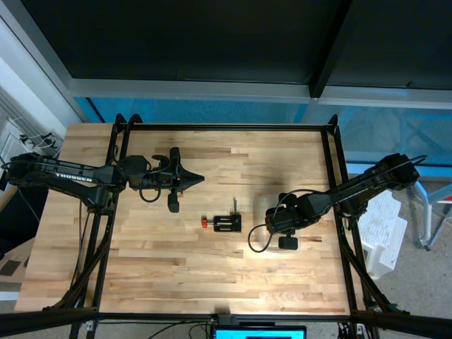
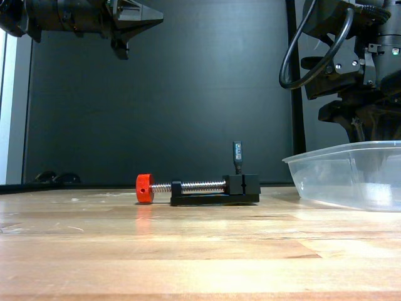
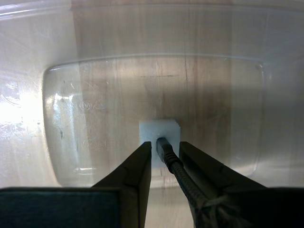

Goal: Pick the usb-c connector and install on the hub

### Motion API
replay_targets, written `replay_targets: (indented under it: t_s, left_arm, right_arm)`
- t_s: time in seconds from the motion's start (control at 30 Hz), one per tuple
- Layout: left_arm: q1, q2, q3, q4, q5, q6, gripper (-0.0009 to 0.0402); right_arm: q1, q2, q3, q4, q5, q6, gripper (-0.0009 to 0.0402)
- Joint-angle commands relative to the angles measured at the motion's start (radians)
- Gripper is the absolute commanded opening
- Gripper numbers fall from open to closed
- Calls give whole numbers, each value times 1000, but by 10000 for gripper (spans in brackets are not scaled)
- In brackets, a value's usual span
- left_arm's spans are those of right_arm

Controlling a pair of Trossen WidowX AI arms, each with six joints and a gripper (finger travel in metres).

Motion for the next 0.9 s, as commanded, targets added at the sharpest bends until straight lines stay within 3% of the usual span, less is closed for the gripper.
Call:
replay_targets:
  t_s: [0.03,0.37,0.9]
  left_arm:
    - [0,0,0,0,0,0,0]
    - [0,0,0,0,0,0,0]
    - [0,0,0,0,0,0,0]
  right_arm:
    - [0,-1,1,-1,-2,0,51]
    - [0,-1,1,-2,-7,-3,-2]
    - [-1,-13,1,-5,-7,-3,0]
